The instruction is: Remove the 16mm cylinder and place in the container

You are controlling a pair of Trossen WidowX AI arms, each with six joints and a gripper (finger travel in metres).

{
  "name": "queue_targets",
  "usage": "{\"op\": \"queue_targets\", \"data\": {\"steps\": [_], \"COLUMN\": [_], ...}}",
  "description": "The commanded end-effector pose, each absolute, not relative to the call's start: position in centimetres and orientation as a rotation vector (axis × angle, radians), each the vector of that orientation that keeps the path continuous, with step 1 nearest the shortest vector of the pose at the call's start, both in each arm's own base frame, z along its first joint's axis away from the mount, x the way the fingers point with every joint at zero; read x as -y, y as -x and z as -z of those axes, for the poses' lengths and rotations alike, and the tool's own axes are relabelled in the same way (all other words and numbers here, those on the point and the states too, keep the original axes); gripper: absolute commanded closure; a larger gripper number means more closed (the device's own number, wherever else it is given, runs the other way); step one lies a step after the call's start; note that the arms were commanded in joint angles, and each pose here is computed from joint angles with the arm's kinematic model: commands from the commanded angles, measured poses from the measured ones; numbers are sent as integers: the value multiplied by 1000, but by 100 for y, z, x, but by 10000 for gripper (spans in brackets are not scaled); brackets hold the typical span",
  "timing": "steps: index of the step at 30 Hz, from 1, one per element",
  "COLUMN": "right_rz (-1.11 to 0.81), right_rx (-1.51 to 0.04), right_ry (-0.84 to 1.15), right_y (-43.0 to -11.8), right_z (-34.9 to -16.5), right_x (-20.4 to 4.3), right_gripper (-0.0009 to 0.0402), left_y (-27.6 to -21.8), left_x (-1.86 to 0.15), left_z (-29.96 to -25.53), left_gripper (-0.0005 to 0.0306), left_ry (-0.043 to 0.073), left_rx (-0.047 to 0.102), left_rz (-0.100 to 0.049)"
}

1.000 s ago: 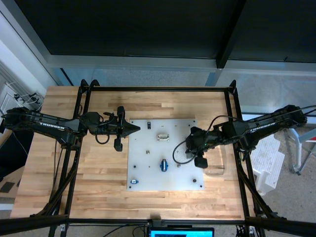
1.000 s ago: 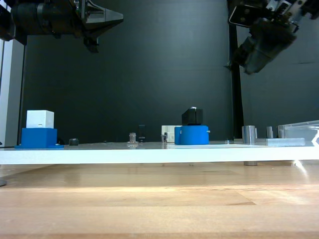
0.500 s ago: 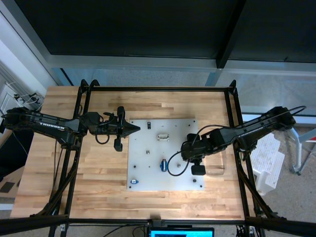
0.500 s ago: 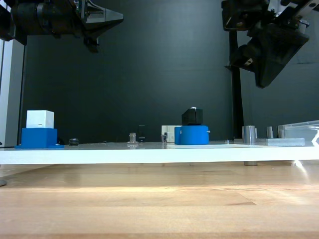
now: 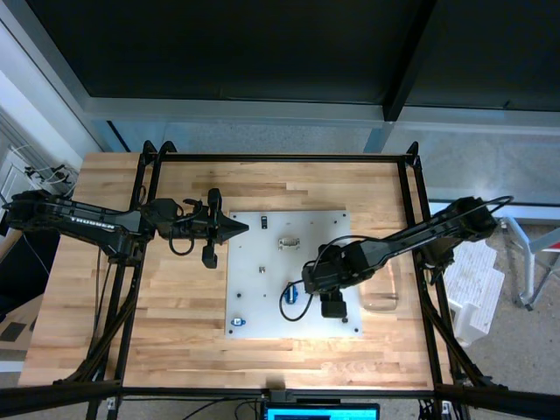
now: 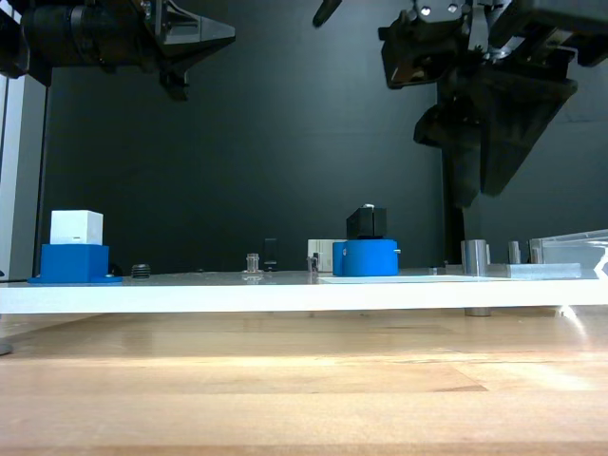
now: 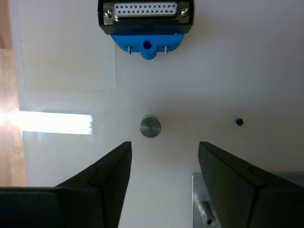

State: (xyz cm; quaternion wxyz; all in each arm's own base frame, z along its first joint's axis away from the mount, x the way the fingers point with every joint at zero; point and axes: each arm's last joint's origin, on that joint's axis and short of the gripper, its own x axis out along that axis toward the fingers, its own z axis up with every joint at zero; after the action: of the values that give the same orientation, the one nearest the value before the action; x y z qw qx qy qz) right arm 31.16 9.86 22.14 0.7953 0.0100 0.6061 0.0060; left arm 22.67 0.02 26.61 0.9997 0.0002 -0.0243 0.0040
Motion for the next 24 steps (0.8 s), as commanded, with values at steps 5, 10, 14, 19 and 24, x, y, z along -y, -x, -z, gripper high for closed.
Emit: {"op": "queue_targets", "data": {"steps": [5,10,14,19,24], "right_rz": [2,11,17,15,13], "right_rx": [-1339,-1360,-1366,-1378,-1378], "right_ry": [-25,-26,-33,-28,-26], "right_y": [-3239,-3267,-3292,-3287,-3273], "right_z": [-2089,-1987,-1915,-1838,-1809], "right_x": [-1045,-1083,-1116,-1141,-1149], "right_gripper": [187,191,196,204,221], "left_y": [-2267,-2267,-2267,-2267,-2267], "left_x": [-3,-2,-2,-2,-2], "left_z": [-2661,-2661,-2661,-2661,-2661], "left_gripper": [300,300,300,300,300], "left_ry": [0,0,0,0,0], "left_rx": [49,49,49,49,49], "left_rz": [-8,-8,-8,-8,-8]}}
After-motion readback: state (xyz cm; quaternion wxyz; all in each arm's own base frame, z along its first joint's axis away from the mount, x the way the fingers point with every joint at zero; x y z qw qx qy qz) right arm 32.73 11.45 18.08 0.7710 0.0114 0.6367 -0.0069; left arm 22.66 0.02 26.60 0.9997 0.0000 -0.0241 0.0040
